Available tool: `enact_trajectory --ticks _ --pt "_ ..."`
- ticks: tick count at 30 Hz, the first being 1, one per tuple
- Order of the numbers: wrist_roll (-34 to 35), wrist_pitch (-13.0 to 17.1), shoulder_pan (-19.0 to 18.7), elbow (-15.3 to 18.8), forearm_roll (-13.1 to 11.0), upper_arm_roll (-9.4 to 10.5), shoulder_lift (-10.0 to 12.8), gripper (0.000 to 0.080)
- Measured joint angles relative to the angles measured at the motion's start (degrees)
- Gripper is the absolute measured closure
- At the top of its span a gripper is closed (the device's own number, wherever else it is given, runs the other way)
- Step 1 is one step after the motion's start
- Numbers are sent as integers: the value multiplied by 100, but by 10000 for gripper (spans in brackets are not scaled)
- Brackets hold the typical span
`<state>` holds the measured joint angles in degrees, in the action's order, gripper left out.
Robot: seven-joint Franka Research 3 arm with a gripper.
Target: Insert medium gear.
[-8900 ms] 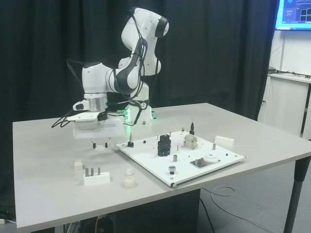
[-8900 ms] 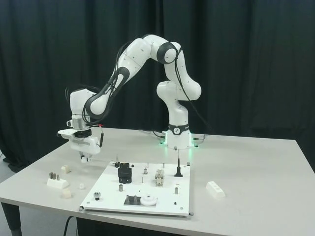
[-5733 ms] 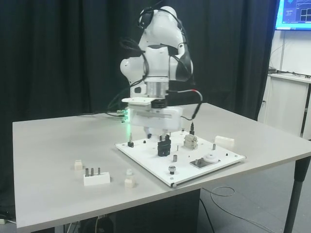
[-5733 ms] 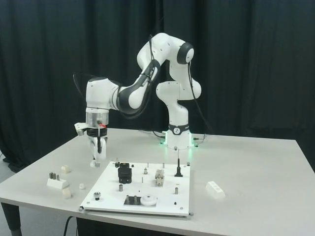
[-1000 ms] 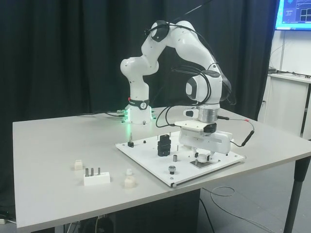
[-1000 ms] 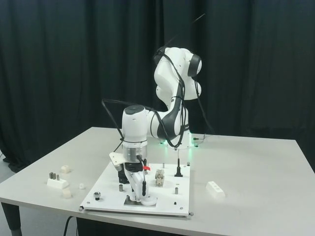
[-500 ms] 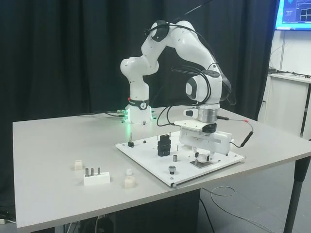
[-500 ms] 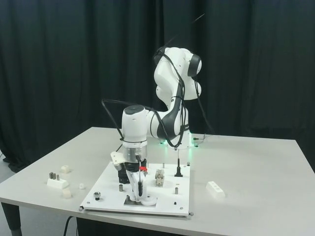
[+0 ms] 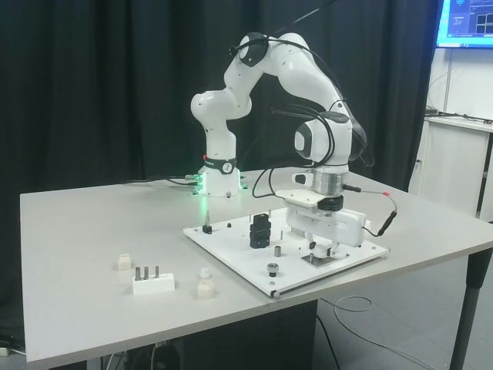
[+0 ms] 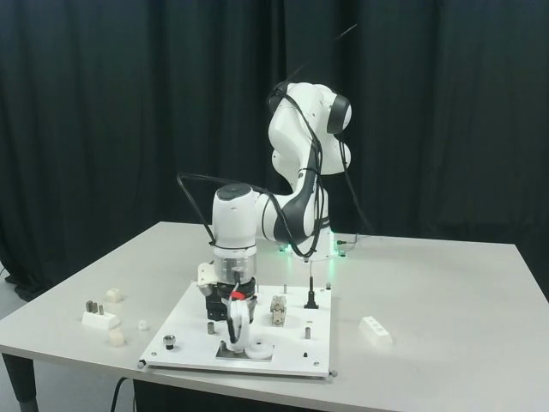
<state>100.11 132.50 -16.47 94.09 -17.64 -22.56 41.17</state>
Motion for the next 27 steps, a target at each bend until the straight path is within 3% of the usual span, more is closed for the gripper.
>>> enact_trajectory --ticks 13,27 --pt "1232 -2 -1 -25 43 6 19 406" --pt "1251 -1 0 -39 260 46 22 406"
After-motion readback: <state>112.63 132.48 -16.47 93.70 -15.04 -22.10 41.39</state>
